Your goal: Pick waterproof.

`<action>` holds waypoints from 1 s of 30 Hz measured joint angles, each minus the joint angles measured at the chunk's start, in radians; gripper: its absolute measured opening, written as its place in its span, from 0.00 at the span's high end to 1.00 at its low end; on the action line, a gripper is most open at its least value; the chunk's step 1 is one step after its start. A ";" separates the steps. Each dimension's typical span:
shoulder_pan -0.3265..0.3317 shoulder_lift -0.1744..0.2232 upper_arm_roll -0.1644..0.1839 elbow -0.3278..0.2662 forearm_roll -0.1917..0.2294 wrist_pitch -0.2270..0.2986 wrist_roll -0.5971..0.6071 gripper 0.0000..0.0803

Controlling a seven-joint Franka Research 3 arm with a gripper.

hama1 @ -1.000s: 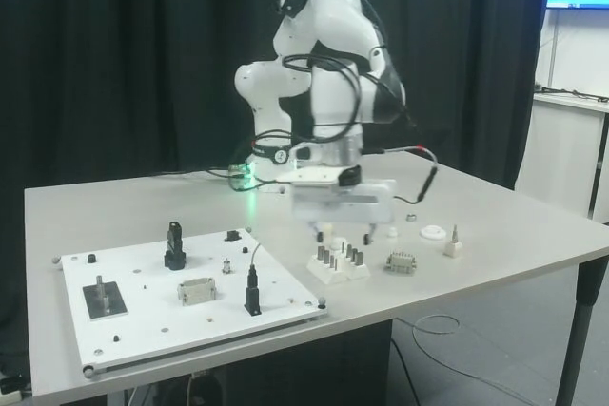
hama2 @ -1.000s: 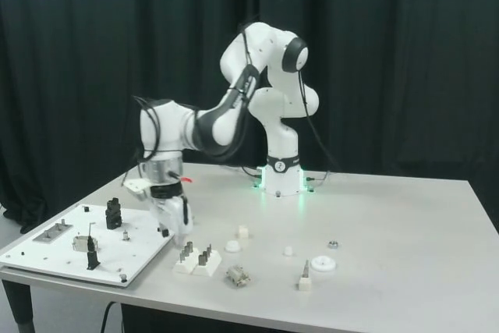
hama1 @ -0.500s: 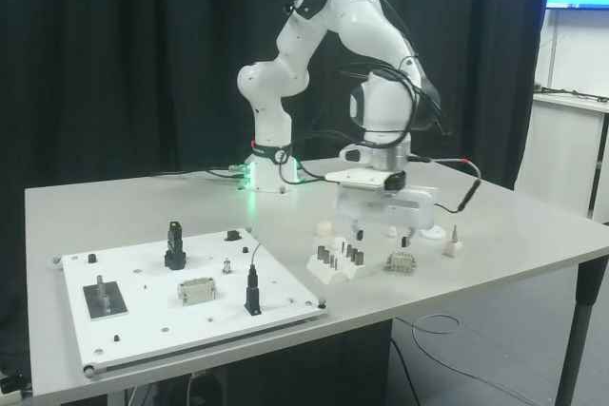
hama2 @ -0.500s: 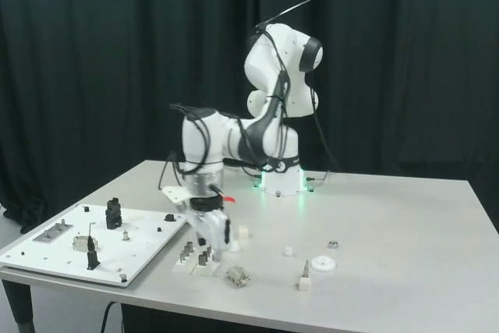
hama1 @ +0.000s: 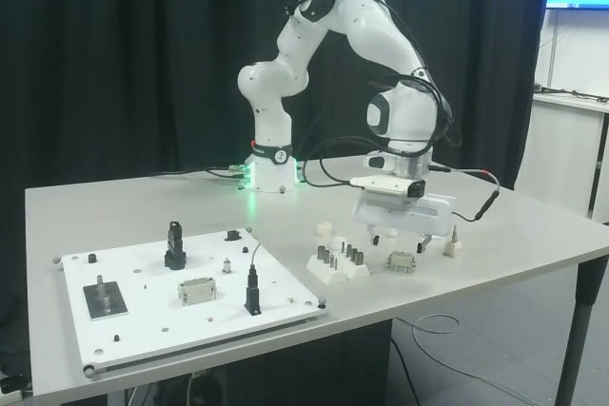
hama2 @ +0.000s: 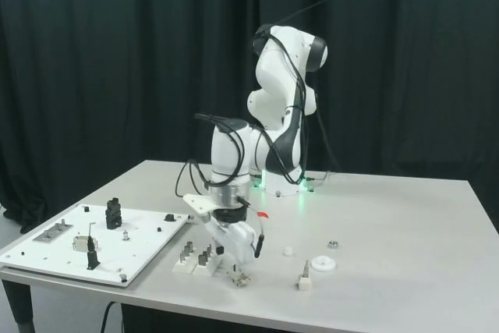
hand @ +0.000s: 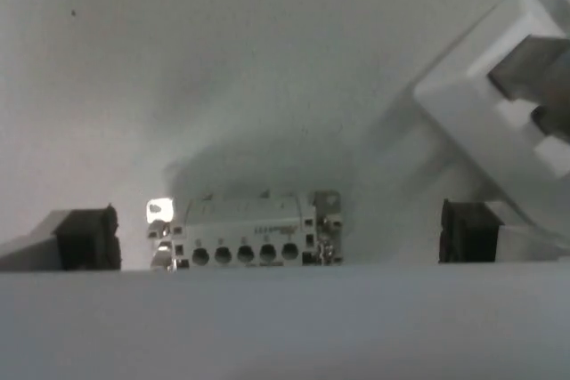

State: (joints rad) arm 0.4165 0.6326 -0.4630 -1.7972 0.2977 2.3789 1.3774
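Observation:
The waterproof connector (hama1: 401, 262) is a small grey metal block with a row of round holes, lying on the grey table near its front edge. It also shows in the second room view (hama2: 238, 277). My gripper (hama1: 398, 242) hangs just above it, open. In the wrist view the connector (hand: 245, 233) lies between the two black fingertips (hand: 86, 238), with a gap on each side. The gripper (hama2: 236, 259) holds nothing.
A white holder block with upright pins (hama1: 338, 263) stands right beside the connector, toward the white assembly board (hama1: 190, 297). A small white peg block (hama1: 453, 244) stands on the other side. A white disc (hama2: 322, 263) and a nut (hama2: 332, 244) lie farther off.
The arm has swung away from the board's edge, past the white holder block, and come down over the connector. The gripper stays open.

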 joint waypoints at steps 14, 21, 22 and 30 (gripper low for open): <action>-0.014 0.000 0.044 -0.050 0.002 0.090 0.046 0.00; -0.031 0.001 0.071 -0.074 0.002 0.141 0.081 0.00; -0.034 0.001 0.074 -0.077 0.002 0.148 0.084 0.00; -0.052 0.006 0.096 -0.095 0.002 0.187 0.097 0.00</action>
State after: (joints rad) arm 0.3649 0.6387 -0.3675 -1.8927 0.2999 2.5662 1.4742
